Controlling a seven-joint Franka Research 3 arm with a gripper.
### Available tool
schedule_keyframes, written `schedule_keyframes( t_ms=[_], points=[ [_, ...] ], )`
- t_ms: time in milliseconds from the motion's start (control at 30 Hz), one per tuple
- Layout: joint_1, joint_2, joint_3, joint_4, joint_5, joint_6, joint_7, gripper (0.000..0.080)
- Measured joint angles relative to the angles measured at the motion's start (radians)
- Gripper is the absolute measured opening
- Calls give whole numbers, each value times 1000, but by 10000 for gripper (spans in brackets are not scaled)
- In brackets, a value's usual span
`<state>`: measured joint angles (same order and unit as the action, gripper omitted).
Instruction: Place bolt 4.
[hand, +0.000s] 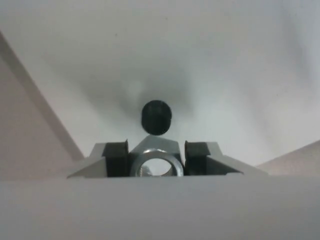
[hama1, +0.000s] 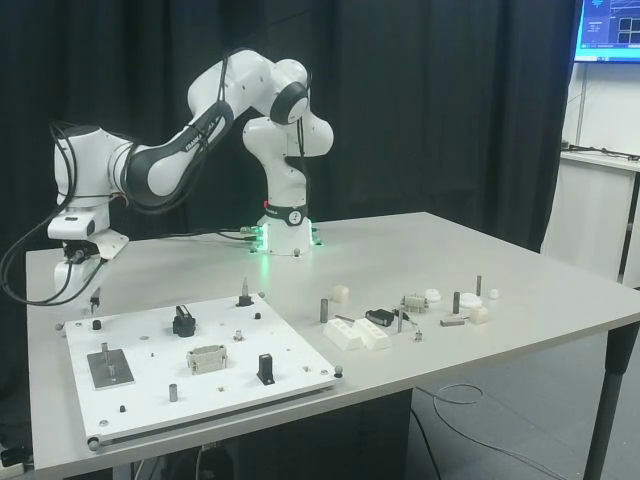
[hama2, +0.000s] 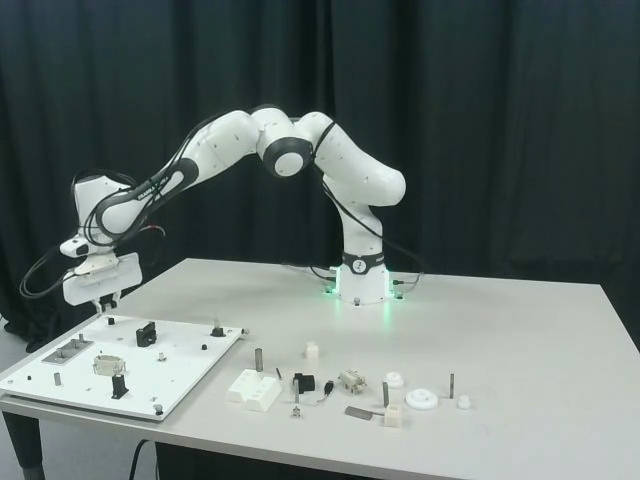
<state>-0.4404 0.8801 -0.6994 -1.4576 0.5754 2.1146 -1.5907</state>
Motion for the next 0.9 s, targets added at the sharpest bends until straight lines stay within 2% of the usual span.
schedule_keyframes(
  t_ms=[333,900],
  points=[
    [0,-15,-5,0,0,-39,0,239],
    [4,-15,-3,-5,1,-43,34,239]
  ],
)
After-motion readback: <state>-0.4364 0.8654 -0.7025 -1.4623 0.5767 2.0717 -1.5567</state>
